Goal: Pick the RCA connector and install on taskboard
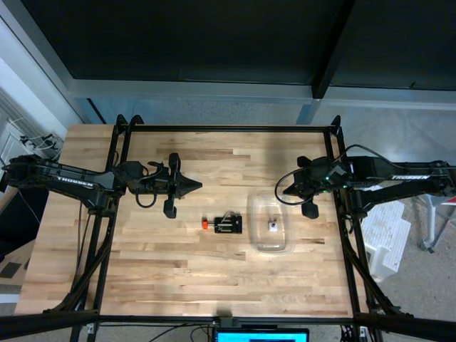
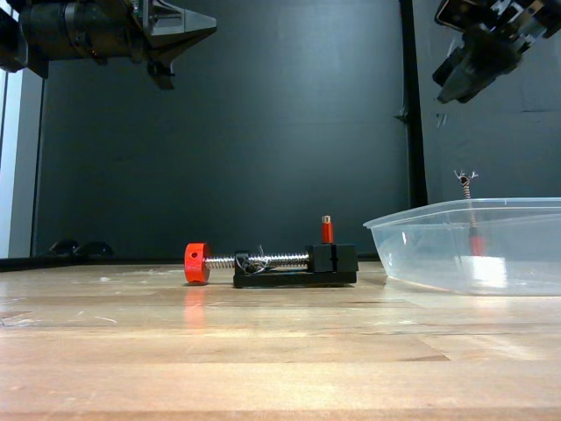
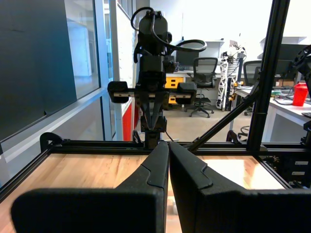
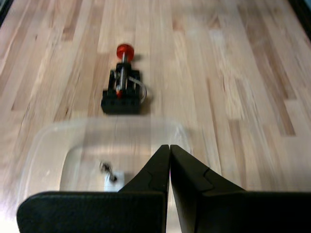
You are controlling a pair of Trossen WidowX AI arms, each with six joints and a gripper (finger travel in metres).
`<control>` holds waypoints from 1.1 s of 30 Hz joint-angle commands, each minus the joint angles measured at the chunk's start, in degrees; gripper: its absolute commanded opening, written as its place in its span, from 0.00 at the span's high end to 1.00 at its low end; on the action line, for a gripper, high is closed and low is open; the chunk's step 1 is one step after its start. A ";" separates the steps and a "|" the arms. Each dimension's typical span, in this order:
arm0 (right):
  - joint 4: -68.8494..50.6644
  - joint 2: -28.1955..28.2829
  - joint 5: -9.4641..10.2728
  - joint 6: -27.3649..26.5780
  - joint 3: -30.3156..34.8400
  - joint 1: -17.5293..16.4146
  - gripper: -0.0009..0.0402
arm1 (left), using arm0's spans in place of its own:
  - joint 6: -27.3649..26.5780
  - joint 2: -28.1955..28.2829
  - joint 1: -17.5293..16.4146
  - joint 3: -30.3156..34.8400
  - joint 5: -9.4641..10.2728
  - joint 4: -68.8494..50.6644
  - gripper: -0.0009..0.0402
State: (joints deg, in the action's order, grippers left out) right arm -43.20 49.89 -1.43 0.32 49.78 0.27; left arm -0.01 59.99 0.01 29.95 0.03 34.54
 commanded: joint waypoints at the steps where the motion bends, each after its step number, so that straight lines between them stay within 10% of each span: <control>1: -4.98 0.11 0.09 0.76 2.40 -0.48 0.98 | 0.02 0.00 0.00 0.00 0.00 0.00 0.98; 33: -13.90 8.35 -0.55 8.31 5.53 -10.23 0.94 | 0.00 0.02 0.00 0.00 0.00 0.00 0.98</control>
State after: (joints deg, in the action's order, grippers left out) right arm -57.14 57.93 -1.96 8.67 55.35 -9.91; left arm -0.01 59.99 0.01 29.95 0.03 34.54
